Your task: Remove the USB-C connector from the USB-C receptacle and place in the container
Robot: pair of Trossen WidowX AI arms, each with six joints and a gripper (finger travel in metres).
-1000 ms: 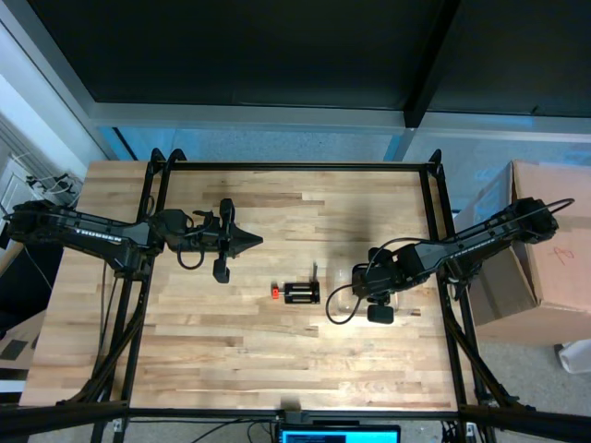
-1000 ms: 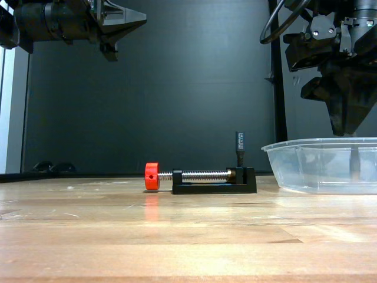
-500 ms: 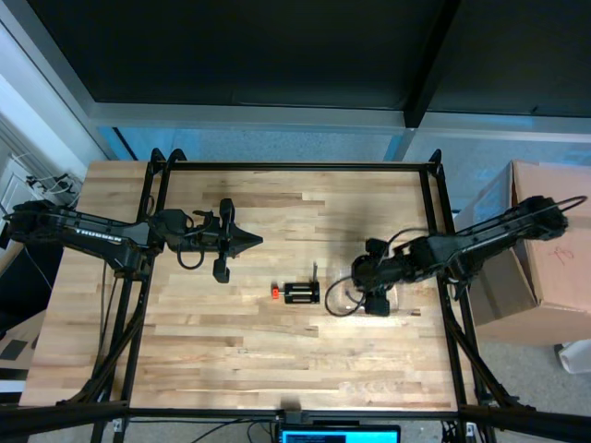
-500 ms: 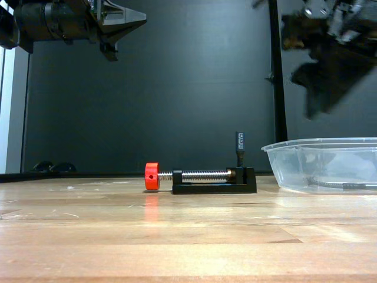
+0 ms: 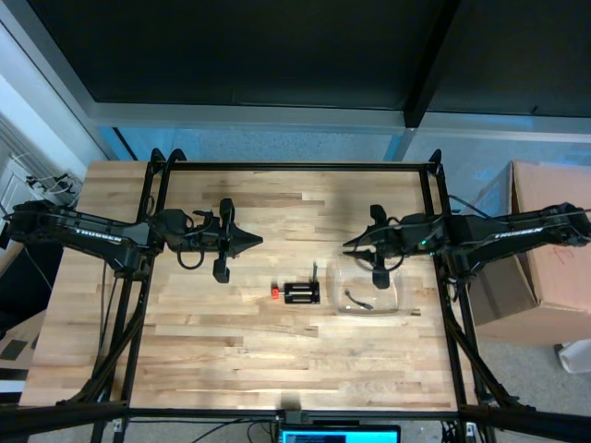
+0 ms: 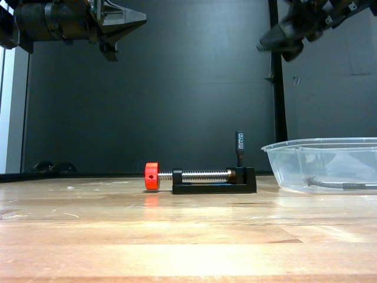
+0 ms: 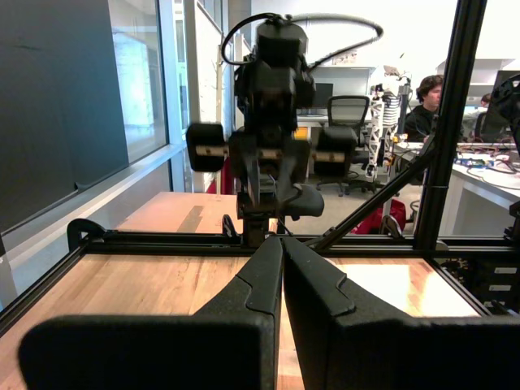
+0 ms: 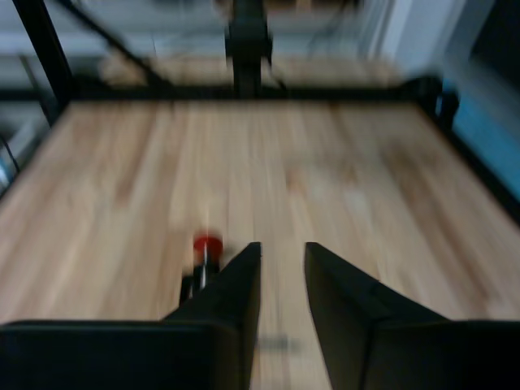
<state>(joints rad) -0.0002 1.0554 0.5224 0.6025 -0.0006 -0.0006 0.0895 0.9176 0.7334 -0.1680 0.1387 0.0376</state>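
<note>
We found the USB-C connector (image 5: 358,301) clear of its seat, lying free on the floor of the container (image 5: 392,306). In the low view its cable lay flat along the container's bottom. The container stood on the table (image 5: 231,341) just right of the clamp (image 5: 301,293); we could not tell whether the two touched. The USB-C receptacle (image 6: 240,146) stood upright at the clamp's end nearest the container, and the red knob (image 6: 152,175) was at the opposite end.

The right gripper (image 5: 349,245) hung high above the table, beyond the container's far left corner, and pointed toward the left arm. In its wrist view the fingers (image 8: 236,280) stood slightly apart, with a narrow gap between them and nothing held.

The left gripper (image 5: 254,241) was raised over the table's left half, well apart from the clamp, and pointed inward. Its fingers (image 7: 262,268) were pressed together, empty.
</note>
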